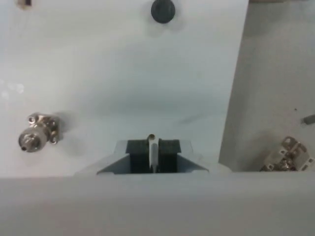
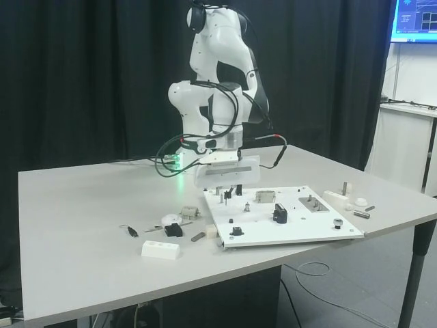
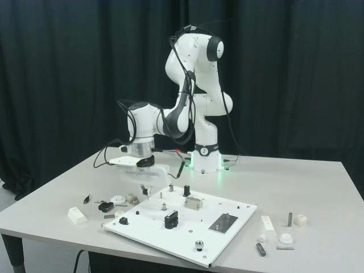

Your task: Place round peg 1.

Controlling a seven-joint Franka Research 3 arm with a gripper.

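Pincer [image 1: 153,169] is clamped on round peg 1 [image 1: 152,153], held upright btwn its fingertips, just above the white board [image 1: 123,73]. Board lies on the grey desk [image 2: 82,205] directly below pincer; metal connector [image 1: 37,132] stands on board off to one side.

In your wrist view a white housing hides the end effector's [image 1: 153,164] base and the peg's [image 1: 152,153] lower end; a small fitting [image 1: 24,4] is cut off at the picture's edge, and the table's [image 2: 68,205] scattered small parts are too small to identify
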